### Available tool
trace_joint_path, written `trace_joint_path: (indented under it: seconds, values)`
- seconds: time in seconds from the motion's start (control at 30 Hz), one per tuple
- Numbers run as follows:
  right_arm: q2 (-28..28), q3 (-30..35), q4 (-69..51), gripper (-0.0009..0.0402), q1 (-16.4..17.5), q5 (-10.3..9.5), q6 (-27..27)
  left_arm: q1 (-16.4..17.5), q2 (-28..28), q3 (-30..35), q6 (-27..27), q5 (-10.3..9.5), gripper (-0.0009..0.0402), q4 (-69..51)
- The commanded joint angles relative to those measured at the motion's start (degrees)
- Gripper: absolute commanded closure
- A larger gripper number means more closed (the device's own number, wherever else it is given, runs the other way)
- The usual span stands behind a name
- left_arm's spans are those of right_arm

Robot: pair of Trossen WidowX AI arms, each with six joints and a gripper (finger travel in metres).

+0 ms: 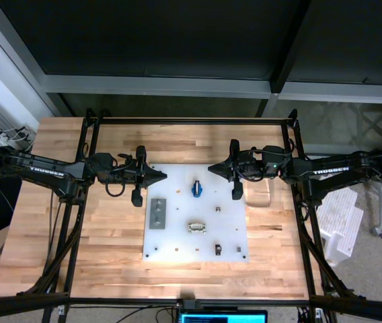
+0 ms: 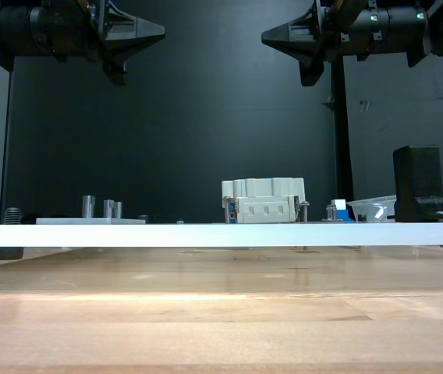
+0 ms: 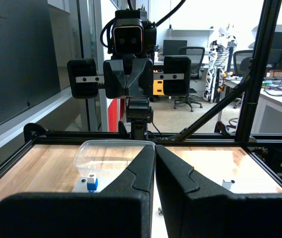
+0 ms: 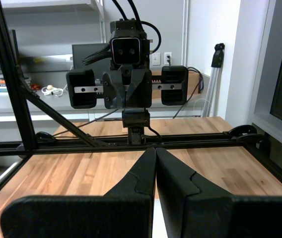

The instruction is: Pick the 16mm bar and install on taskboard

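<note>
The white taskboard [image 1: 177,239] lies flat in the middle of the table, carrying a grey metal block [image 1: 157,213], a blue fitting [image 1: 197,188] and a pale connector [image 1: 197,229]. The 16mm bar is not visible in any view. My left gripper [image 1: 164,176] hovers high over the board's far left corner, shut and empty, pointing right. My right gripper [image 1: 210,167] hovers high near the board's far edge, shut and empty, pointing left. The two tips face each other a short gap apart. Each wrist view shows its own closed fingers [image 3: 146,171] [image 4: 146,171] touching.
A clear plastic tub [image 1: 261,195] sits on the wood just right of the board, under the right arm; its contents cannot be made out. A small black part [image 1: 218,249] stands near the board's front edge. A black frame [image 1: 83,202] runs around the table.
</note>
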Motion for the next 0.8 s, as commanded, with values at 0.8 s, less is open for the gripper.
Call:
trace_joint_path:
  seconds: [0.8]
  values:
    - [0.0,-1.3,2.0,0.0393,0.3,0.50,0.3,0.0,0.0,0.0,0.0,0.02,0.0393,0.0]
